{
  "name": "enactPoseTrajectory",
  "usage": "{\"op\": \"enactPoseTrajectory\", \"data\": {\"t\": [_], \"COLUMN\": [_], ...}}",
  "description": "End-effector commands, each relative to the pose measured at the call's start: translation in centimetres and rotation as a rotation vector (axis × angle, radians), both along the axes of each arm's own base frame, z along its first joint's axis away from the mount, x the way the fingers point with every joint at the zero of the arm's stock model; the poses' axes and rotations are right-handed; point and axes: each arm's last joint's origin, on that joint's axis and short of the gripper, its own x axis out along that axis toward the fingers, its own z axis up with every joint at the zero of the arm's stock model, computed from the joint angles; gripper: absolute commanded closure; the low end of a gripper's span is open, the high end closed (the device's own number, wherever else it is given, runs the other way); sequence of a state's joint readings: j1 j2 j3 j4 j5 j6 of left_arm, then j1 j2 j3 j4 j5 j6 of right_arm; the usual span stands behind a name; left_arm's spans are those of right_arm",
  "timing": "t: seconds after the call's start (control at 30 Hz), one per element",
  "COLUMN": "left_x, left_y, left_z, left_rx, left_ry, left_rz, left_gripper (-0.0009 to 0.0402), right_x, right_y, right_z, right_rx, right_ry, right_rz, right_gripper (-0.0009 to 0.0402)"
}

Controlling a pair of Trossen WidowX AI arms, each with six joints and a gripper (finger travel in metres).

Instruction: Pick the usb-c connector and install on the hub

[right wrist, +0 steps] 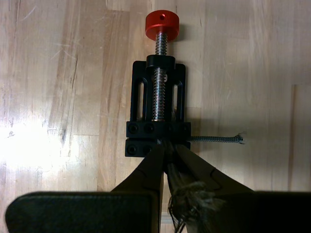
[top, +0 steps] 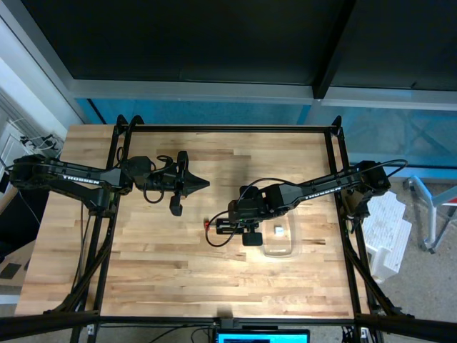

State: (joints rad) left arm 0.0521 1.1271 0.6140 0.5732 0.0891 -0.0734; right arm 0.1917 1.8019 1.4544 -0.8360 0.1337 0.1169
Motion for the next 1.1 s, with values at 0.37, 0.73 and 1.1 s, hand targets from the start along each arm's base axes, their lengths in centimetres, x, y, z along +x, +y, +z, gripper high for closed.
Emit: {"op": "enactPoseTrajectory", "data": {"t": [0.37,0.73,1.1], "left_x": [0.0,0.0,0.0], "left_y": [0.0,0.0,0.0], "left_z": [0.0,0.0,0.0], "left_rx": [0.000,0.000,0.000], "left_ry": [0.000,0.000,0.000], "left_rz": [0.000,0.000,0.000], "left_gripper": [0.0393,0.0393,0.0393], "right_x": [0.2,0.0,-0.1], "right_y": [0.1,-0.2,-0.3], "right_z": [-0.6,-1.9,-2.3], "right_rx": [0.000,-0.001,-0.001], "right_ry": [-0.003,0.000,-0.003], "right_rz": [0.014,0.009,0.008], "right_gripper": [0.0393,0.0394,0.0393]}}
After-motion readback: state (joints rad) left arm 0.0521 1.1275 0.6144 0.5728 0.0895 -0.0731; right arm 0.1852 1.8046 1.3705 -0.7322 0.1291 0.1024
